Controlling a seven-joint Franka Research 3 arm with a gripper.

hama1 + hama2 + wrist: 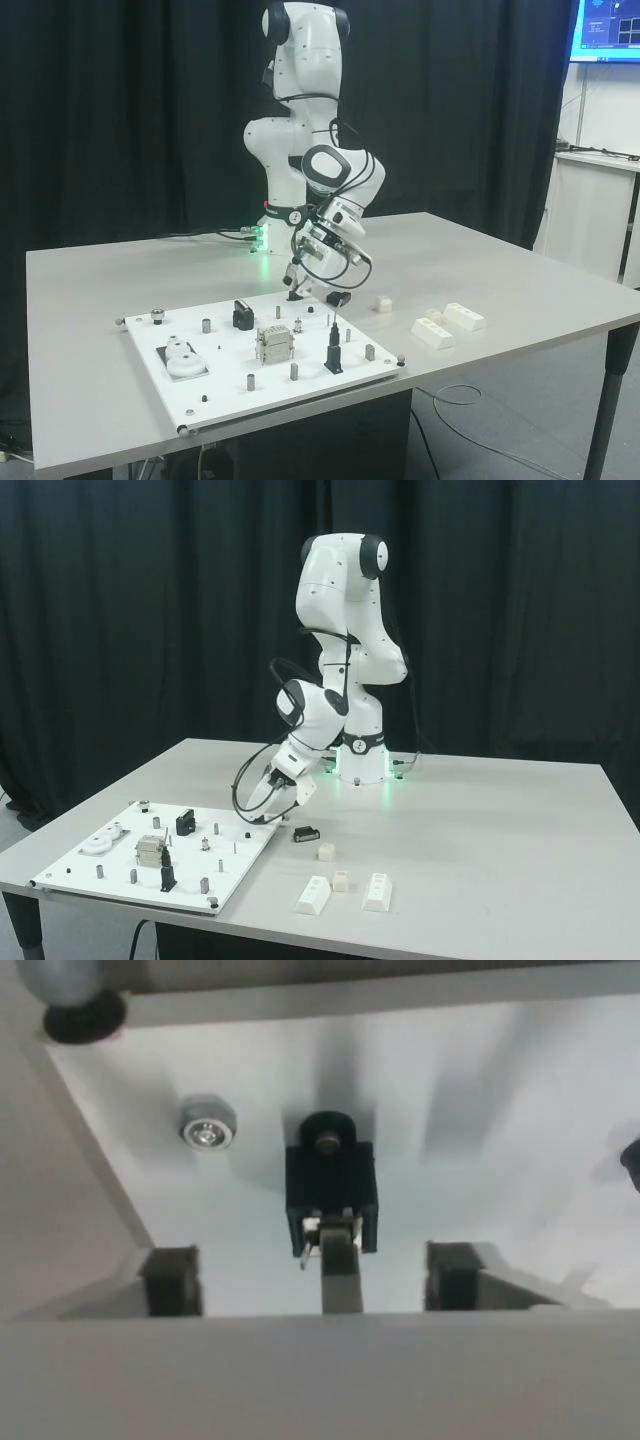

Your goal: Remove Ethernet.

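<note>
My gripper [312, 1280] hangs open, empty, astride the Ethernet plug [338, 1260] seated in its black socket block [331, 1198] on the white board [225, 395]. The plug is probably light, rigid and latch-held, so I would pinch its body just behind the socket.

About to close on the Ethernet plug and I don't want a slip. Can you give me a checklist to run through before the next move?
1. Pincer open: ok.
2. Ethernet plug between its fingers: ok.
3. Fingers touching the plug: not ok, gaps on both sides.
4. Plug seated in the black socket: ok.
5. Plug's latch released: cannot tell.
</note>
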